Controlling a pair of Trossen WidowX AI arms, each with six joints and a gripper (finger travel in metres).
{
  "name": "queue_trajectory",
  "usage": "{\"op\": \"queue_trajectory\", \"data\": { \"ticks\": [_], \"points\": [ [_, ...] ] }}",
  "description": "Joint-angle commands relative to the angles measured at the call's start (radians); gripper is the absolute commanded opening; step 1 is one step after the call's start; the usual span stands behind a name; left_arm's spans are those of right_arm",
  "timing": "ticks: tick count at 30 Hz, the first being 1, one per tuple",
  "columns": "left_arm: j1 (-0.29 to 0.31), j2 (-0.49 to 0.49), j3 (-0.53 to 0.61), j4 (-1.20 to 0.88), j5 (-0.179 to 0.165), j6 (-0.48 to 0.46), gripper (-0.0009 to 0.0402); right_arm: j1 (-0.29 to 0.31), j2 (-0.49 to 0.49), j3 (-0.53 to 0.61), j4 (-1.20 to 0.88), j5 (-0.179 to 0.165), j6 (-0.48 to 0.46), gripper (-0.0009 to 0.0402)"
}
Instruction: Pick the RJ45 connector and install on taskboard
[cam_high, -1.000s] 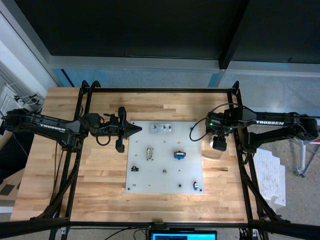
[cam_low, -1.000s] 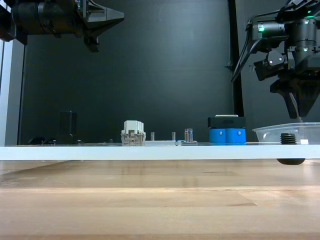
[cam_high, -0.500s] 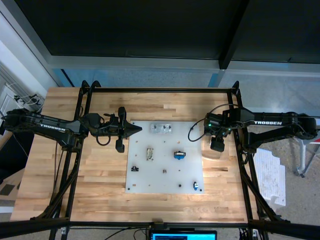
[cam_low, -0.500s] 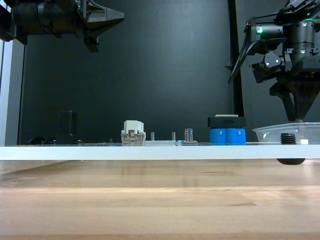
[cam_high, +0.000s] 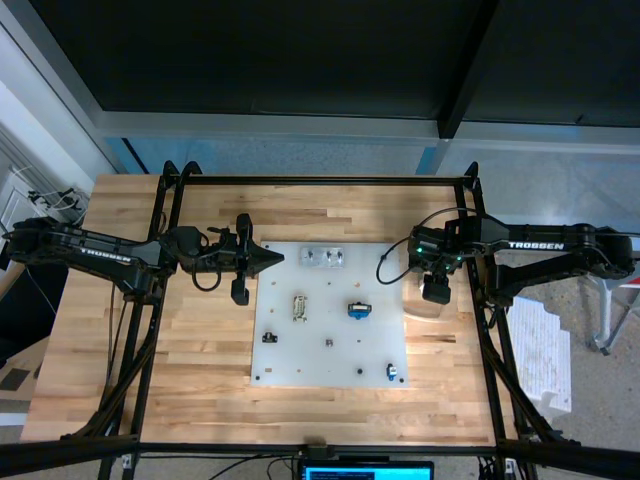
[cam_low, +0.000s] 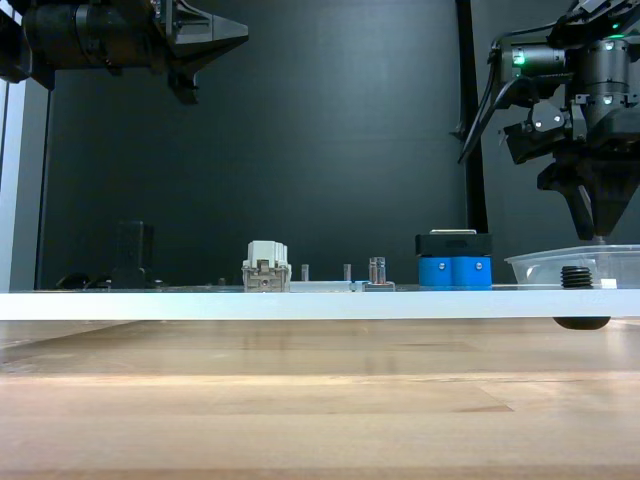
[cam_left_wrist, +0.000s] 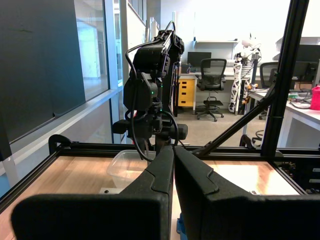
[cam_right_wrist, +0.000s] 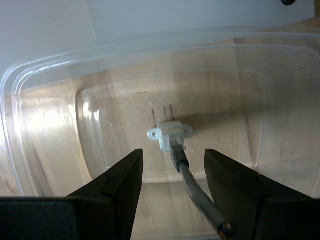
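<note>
Motion of the right gripper (cam_high: 434, 290) over the last second is amounting to only a slight shift and dip. It is now hanging over the clear tray (cam_high: 425, 312) at 3 o'clock of the taskboard (cam_high: 310, 370), so the pick is judged not yet made. Only the right wrist view is showing the RJ45 connector (cam_right_wrist: 171, 135), white on a grey cable (cam_right_wrist: 192, 187), lying on the tray floor between fingers (cam_right_wrist: 110, 190) standing apart. The high view is hiding it, while the low view is showing the tips just above the tray rim. The left gripper (cam_high: 262, 260) is idling at 10 o'clock of the taskboard, fingers together.
</note>
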Motion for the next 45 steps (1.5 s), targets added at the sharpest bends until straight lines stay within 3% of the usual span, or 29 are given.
{"op": "queue_trajectory", "data": {
  "ticks": [1,10,15,40,45],
  "points": [
    [0.000,0.000,0.000,0.000,0.000,0.000,0.0000,0.001,0.000,0.007,-0.017,0.002,-0.047,0.0159],
    [0.000,0.000,0.000,0.000,0.000,0.000,0.0000,-0.004,0.000,-0.003,-0.005,0.000,-0.102,0.0158],
    [0.000,0.000,0.000,0.000,0.000,0.000,0.0000,-0.004,0.005,-0.007,-0.003,-0.036,-0.117,0.0161],
    [0.000,0.000,0.000,0.000,0.000,0.000,0.0000,-0.005,0.043,-0.005,-0.004,-0.032,-0.114,0.0070],
    [0.000,0.000,0.000,0.000,0.000,0.000,0.0000,-0.005,0.043,-0.005,-0.004,-0.014,-0.107,0.0053]
  ]
}}
